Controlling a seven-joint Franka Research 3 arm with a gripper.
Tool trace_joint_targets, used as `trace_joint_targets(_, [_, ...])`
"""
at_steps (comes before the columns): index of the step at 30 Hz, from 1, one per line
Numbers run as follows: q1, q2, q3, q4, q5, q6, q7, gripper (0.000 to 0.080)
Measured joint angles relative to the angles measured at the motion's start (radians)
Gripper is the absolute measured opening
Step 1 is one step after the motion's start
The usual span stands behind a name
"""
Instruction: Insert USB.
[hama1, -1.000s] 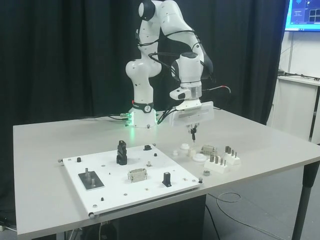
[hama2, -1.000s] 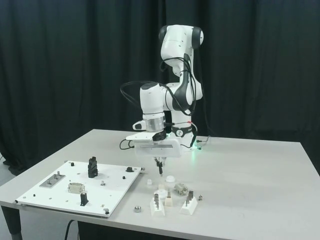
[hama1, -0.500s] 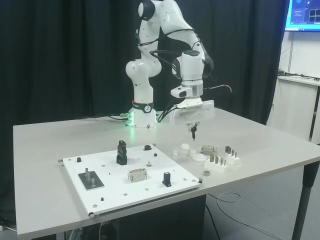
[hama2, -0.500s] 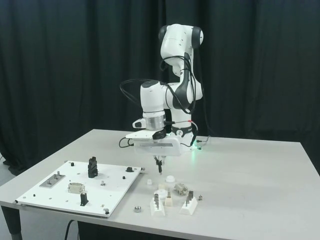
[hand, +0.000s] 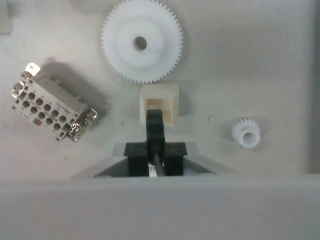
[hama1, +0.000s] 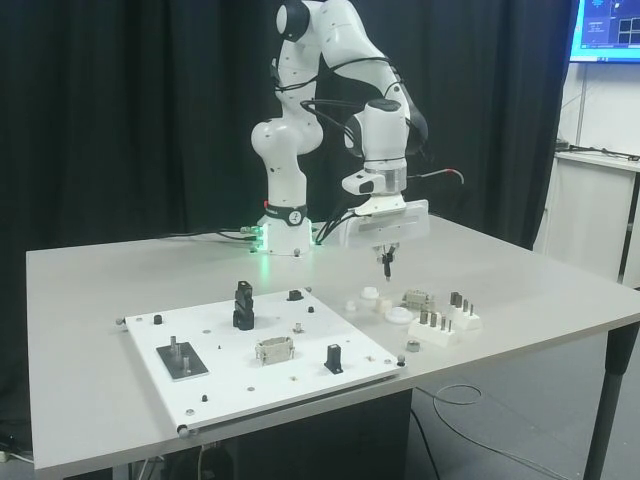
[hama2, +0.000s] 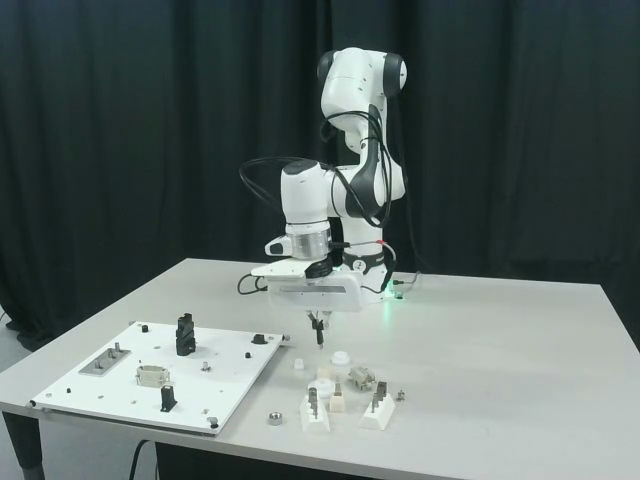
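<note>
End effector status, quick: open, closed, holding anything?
End effector: closed on the black USB plug, held in the air above the small white holder block.

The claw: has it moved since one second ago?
Yes. The claw with the black USB plug has risen, farther above the white gear on the table.

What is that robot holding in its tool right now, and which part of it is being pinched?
A small black USB plug, pinched at its rear end by the tool; its front end points down toward the table.
</note>
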Motion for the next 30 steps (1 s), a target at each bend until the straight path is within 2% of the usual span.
trace_joint_targets(30, [-0.001, 0.0, -0.005, 0.017, -0.042, 0.0, 0.008, 0.006])
